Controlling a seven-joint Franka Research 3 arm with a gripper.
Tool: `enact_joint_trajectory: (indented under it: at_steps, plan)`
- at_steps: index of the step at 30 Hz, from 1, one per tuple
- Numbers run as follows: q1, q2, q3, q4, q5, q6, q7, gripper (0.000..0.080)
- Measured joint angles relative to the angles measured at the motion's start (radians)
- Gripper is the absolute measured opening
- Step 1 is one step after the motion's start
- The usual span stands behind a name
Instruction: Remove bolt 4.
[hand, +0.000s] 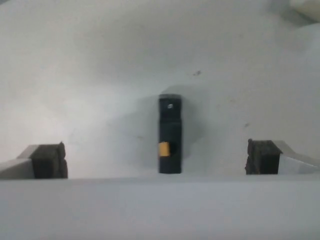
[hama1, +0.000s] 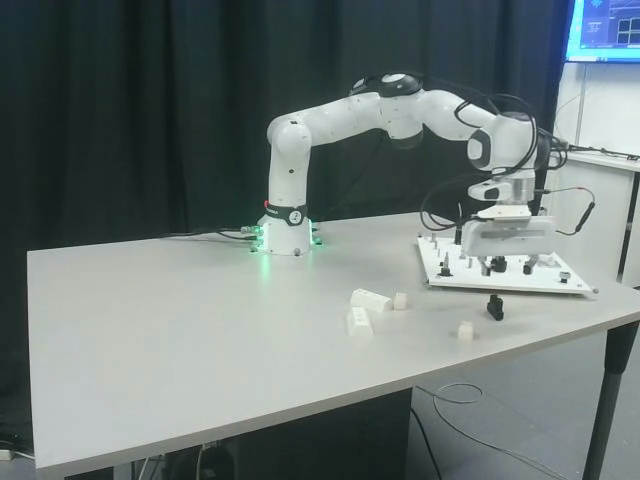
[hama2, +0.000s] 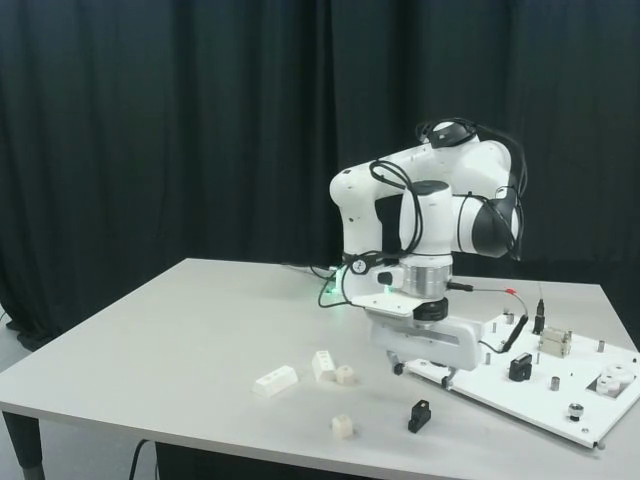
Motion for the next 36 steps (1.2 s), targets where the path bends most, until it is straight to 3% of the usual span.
enact_joint_trajectory:
  at_steps: [15, 36]
  plan:
    - [0.004, 0.000, 0.030, 0.119, 0.004, -0.002, 0.141, 0.0800]
    - [0.045, 0.003, 0.098, 0.264, -0.012, -0.001, 0.563, 0.0800]
